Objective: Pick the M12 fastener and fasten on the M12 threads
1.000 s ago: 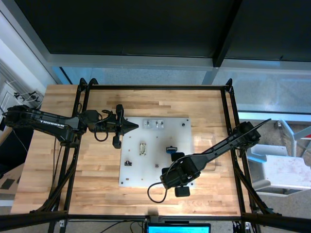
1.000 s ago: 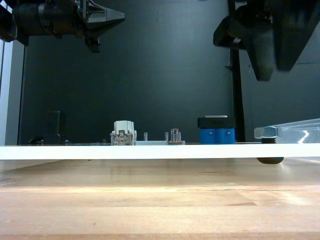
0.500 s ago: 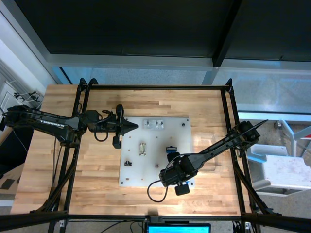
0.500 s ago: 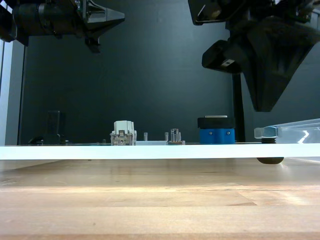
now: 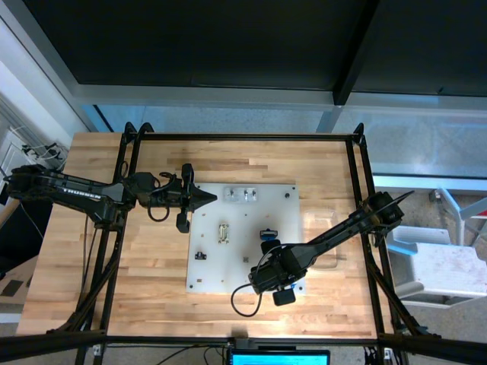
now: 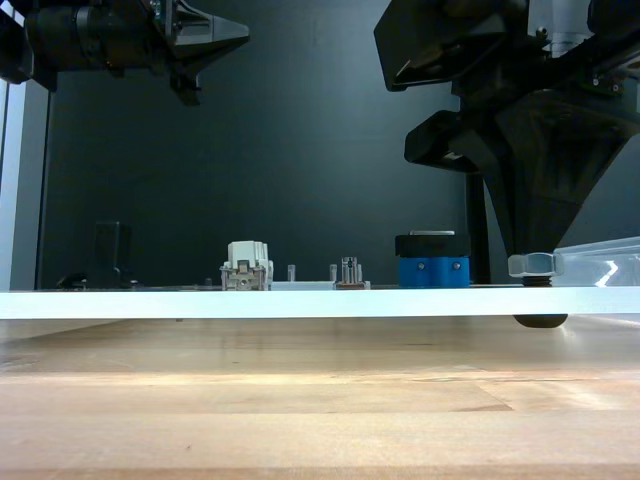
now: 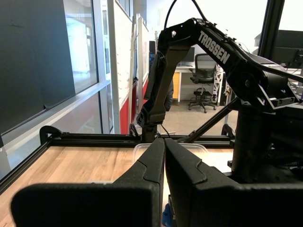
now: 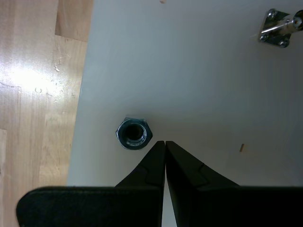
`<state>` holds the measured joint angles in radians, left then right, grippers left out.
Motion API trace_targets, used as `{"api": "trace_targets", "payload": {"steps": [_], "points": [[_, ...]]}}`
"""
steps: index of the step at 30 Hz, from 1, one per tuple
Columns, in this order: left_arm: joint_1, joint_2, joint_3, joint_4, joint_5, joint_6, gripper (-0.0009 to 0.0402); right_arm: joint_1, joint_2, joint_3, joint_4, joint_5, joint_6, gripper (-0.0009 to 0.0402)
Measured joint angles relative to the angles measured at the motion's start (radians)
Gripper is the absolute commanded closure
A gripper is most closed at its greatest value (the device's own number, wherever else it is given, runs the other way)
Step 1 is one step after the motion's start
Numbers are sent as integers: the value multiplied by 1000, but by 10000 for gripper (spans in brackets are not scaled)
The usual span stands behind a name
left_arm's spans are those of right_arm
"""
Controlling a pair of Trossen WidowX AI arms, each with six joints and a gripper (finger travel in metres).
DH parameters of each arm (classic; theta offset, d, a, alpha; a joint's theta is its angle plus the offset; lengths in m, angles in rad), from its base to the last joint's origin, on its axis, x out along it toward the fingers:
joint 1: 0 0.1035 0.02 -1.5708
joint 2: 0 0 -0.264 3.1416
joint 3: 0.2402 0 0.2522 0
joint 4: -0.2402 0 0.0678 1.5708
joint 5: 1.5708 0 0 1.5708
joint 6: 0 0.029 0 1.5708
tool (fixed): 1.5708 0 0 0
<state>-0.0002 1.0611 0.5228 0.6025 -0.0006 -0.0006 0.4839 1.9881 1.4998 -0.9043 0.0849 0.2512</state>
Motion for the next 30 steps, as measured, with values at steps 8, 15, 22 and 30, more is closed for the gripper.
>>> {"api": "trace_targets", "payload": {"steps": [8,15,22,30], "points": [[0,0,0,0,0,0,393,0,0,7,0,-33,-6,393],[0,0,0,0,0,0,393,1,-2,14,-82,-314,-89,393],[0,0,0,0,0,0,393,0,-7,22,-82,-126,-47,393],[0,0,0,0,0,0,393,0,-3,23,-56,-24,-1,393]]}}
